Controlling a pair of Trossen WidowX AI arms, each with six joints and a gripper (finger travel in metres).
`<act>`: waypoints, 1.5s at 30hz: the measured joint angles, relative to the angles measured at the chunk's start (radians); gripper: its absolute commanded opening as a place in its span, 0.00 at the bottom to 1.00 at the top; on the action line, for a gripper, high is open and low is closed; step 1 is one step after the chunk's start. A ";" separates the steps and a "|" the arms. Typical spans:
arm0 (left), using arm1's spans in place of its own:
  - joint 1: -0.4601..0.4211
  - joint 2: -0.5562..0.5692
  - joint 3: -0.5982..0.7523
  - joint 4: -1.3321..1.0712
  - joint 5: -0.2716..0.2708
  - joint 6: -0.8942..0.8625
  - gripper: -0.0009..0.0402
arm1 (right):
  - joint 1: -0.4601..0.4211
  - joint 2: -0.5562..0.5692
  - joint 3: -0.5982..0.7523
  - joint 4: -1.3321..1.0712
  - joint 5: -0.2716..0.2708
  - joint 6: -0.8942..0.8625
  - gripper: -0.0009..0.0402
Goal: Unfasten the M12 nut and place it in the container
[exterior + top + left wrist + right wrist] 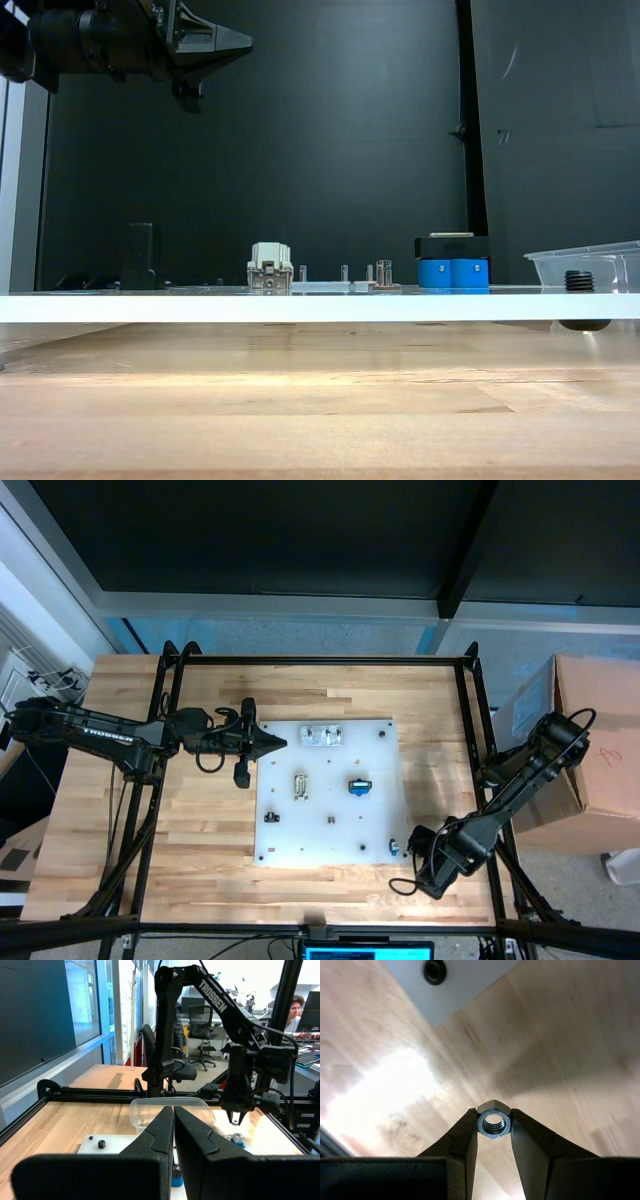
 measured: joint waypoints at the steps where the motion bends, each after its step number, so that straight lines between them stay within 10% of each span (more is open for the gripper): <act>1: 0.000 0.000 0.000 0.000 0.000 0.000 0.02 | -0.003 -0.011 0.010 -0.014 0.003 -0.005 0.06; 18: 0.000 0.000 0.000 0.000 0.000 0.000 0.02 | -0.216 -0.220 0.050 -0.306 0.107 -0.164 0.06; 36: 0.000 0.000 0.000 0.000 0.000 0.000 0.02 | -0.494 -0.334 -0.299 -0.064 0.117 -0.307 0.07; 45: 0.000 0.000 0.000 0.000 0.000 0.000 0.02 | -0.494 -0.333 -0.330 -0.033 0.119 -0.299 0.32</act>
